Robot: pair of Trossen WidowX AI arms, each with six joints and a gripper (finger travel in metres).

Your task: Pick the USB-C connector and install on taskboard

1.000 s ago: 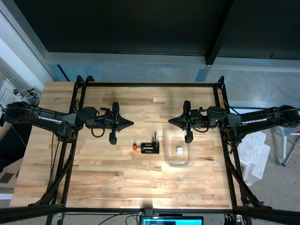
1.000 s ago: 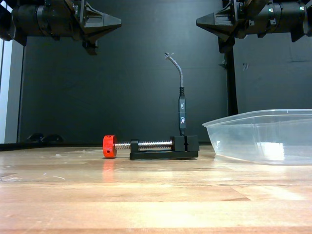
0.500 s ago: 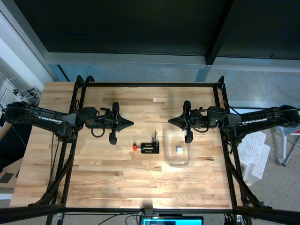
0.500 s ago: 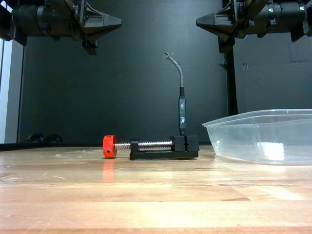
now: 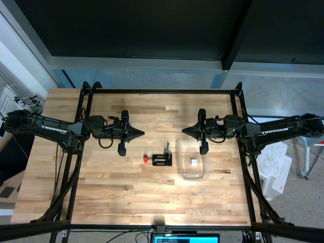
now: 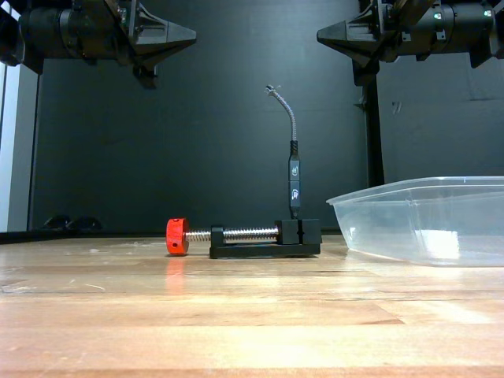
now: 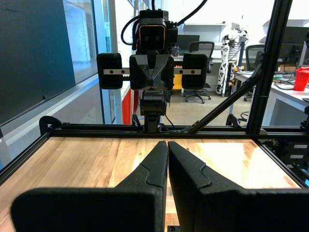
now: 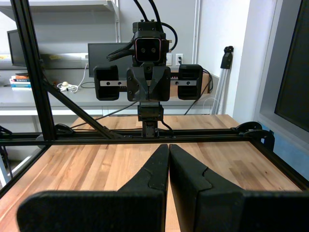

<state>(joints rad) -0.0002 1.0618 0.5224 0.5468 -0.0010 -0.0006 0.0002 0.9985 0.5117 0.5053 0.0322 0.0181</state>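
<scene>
The small black block-shaped taskboard [image 5: 161, 160] with its orange-red knob sits at frame centre on the pale wooden bench [image 5: 101, 192]; a clear plastic tray [image 5: 194, 174] lies just right of it, holding a small white square piece [image 5: 194, 161]; the tiny dark grey USB-C connector is too small to pick out, probably there too. The left arm [image 5: 101, 132] and right arm [image 5: 223, 129] hang high at mid-left and mid-right, leaving the work open; left jaws and right jaws are pressed together, empty.
</scene>
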